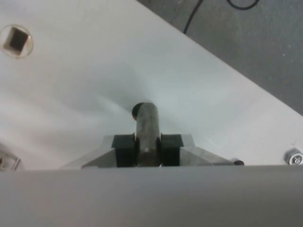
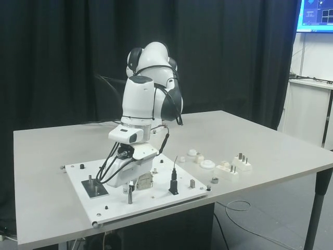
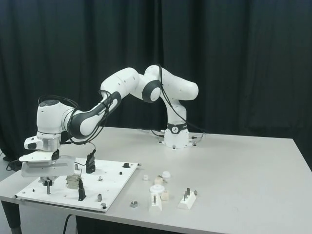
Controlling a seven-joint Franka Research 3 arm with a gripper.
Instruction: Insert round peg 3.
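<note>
The white arm's two-fingered gripper (image 1: 147, 153) is clamped narrowly on a grey metal round peg (image 1: 147, 127), its black finger pads (image 1: 124, 149) pressed against either side of the peg's shaft. The peg's lower end sits right at a small dark round hole (image 1: 138, 110) in the flat white assembly board (image 1: 94, 71), which lies on the near left part of the grey table (image 2: 270, 140). A square socket in a round insert (image 1: 16, 40) sits in the same board, well apart from the peg, and in the second room view the gripper (image 3: 48, 181) hangs low over the board's left end.
</note>
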